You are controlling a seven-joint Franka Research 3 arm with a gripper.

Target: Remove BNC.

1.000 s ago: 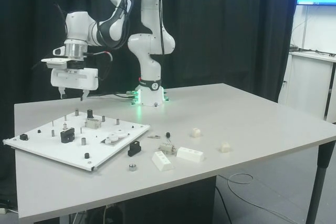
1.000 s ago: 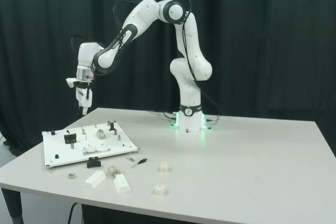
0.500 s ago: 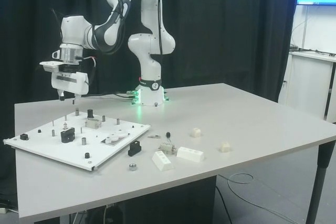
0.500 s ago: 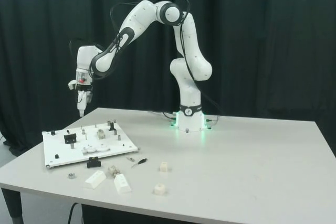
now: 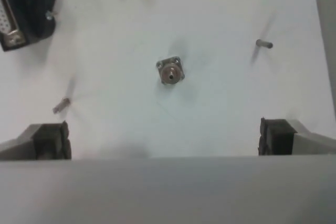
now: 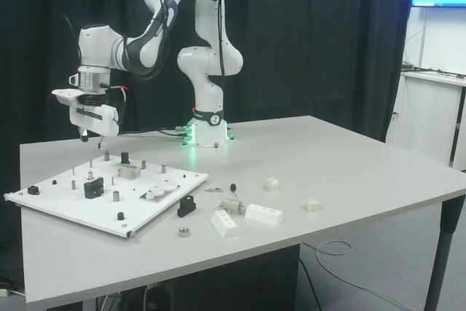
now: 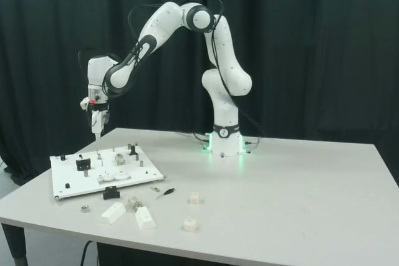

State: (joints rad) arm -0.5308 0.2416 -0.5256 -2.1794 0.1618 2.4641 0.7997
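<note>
gripper (image 5: pixel 163 140) hangs high over the white board (image 6: pixel 65 205), fingers (image 5: pixel 51 141) spread wide, holding nothing; the bnc connector (image 5: pixel 170 71) stands on the board directly beneath, between two thin pins (image 5: pixel 264 44)

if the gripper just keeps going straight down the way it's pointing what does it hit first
Probably the BNC connector: in the wrist view it sits between the open gripper fingers, slightly off their midline, on the white board. With nothing in between, the fingertips might instead reach bare board beside it.
</note>
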